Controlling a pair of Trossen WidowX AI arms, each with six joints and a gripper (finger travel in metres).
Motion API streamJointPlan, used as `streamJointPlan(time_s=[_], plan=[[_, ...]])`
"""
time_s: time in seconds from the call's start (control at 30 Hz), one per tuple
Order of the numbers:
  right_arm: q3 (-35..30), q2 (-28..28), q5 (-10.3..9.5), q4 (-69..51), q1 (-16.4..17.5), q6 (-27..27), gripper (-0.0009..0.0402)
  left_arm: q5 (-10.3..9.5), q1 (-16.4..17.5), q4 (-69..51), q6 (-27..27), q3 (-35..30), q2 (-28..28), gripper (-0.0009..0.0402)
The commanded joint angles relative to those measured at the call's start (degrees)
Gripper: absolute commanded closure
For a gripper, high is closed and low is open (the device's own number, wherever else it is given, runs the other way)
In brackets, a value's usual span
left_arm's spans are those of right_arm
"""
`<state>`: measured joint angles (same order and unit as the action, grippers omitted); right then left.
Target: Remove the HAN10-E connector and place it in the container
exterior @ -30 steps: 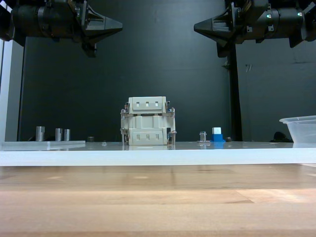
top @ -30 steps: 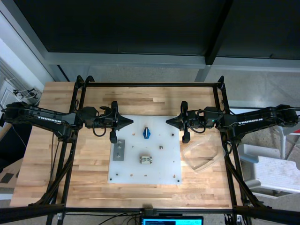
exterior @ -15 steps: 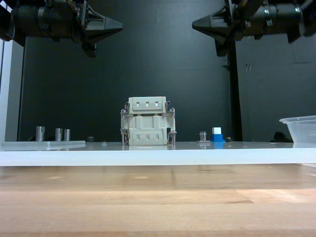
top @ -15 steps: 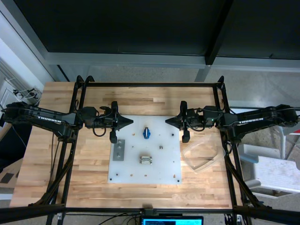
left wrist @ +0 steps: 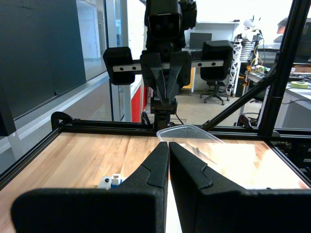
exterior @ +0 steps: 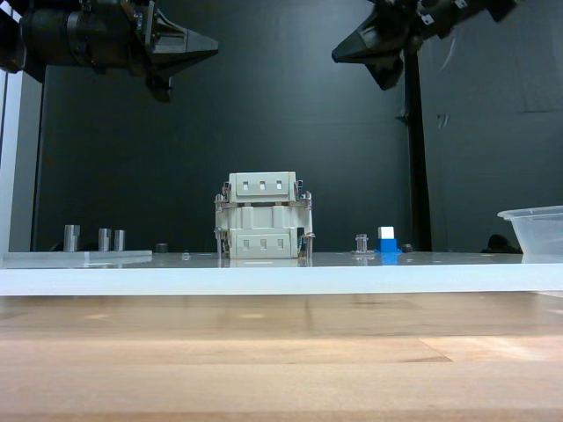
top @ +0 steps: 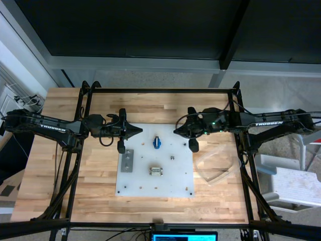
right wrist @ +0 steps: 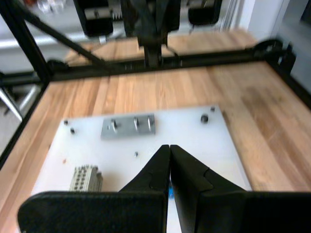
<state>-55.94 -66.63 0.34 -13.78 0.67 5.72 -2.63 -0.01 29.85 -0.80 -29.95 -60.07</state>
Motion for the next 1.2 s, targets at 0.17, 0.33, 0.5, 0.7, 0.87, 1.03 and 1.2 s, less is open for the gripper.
streamJointPlan(time_s=[0.17,0.33,0.5,0.7,0.87,1.03,1.2], plan=[[-13.44,-8.9,0.04,-17.7,2.25,0.09,0.0393,0.0,0.0,0.02,0.0,0.0,-0.02,0.0393],[-22.97,-15.39,0.07,-28.26,3.67,0.04,0.0393,0.0,0.02,0.0,0.0,0.0,-0.02,0.0393],[-31.67,-21.33,0.09,-37.24,4.96,0.28,0.0393,0.0,0.0,0.02,0.0,0.0,-0.02,0.0393],[-40.83,-27.76,0.11,-46.66,6.36,2.23,0.0393,0.0,0.02,0.02,0.0,0.0,-0.02,0.0393],[-47.28,-32.98,0.11,-52.54,8.07,3.74,0.0393,0.0,0.0,0.02,0.0,0.0,-0.04,0.0393],[-54.47,-38.34,0.13,-58.51,9.01,6.34,0.0393,0.0,0.02,0.02,0.0,0.0,-0.04,0.0393],[-62.4,-44.04,0.15,-63.52,10.32,7.32,0.0393,0.0,0.0,0.02,0.0,0.0,-0.02,0.0393]])
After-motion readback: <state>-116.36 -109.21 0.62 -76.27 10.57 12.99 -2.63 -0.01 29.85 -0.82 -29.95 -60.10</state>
